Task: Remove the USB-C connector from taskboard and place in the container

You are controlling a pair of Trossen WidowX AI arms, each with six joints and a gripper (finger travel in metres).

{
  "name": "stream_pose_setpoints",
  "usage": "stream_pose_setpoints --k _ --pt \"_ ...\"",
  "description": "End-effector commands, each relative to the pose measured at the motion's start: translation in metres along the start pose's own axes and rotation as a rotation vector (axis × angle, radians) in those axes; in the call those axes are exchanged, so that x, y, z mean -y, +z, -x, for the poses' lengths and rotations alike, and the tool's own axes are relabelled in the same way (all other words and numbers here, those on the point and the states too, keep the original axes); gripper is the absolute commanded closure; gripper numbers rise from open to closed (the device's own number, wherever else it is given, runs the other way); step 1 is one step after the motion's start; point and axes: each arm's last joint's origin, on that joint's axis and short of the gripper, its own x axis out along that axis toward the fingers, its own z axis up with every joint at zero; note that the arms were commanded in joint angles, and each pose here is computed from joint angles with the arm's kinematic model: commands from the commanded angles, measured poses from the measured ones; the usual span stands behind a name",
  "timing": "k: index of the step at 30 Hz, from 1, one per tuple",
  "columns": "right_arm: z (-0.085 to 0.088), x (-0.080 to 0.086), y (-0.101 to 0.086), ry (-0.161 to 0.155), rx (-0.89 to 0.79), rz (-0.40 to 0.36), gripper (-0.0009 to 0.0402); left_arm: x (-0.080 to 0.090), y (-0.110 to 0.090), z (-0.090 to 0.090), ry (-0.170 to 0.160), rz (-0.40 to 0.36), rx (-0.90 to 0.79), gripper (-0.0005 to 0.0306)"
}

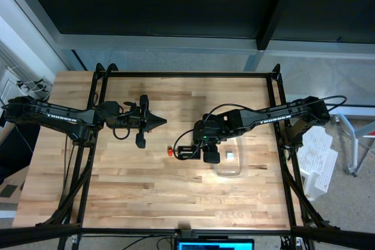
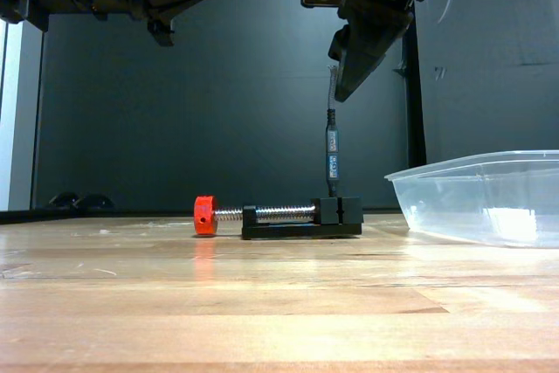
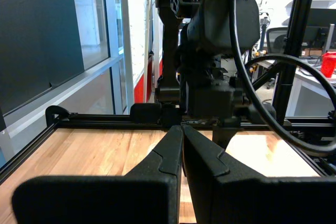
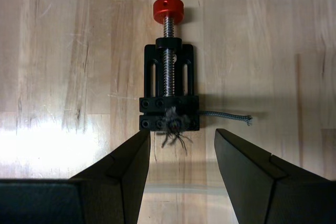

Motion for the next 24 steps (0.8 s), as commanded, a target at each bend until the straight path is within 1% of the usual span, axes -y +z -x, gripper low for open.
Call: stream_pose_setpoints --k 1,2,8,13,16,24 --pt "-0.005 -0.001 0.001 -0.019 -0.009 -0.005 0.0224 0.0 0.0 0.0 0.0 0.0 0.001 0.03" --pt "-0.007 -0.001 0.001 -0.025 -0.012 -0.004 0.0224 0.0 0.0 0.0 0.0 0.0 0.001 0.03" --pt "-0.01 -0.004 0.001 -0.022 -0.017 0.004 0.0224 0.0 0.0 0.0 0.0 0.0 0.001 0.03" --pt "-0.019 -0.006 0.003 -0.02 -0.017 0.012 0.0224 0.0 0.0 0.0 0.0 0.0 0.0 0.03" --pt "-0.019 -0.007 0.004 -0.018 -0.007 0.016 0.0224 0.0 0.0 0.0 0.0 0.0 0.001 0.03" --pt "-0.03 -0.008 0.006 -0.019 -0.016 0.019 0.0224 0.0 0.0 0.0 0.0 0.0 0.001 0.03"
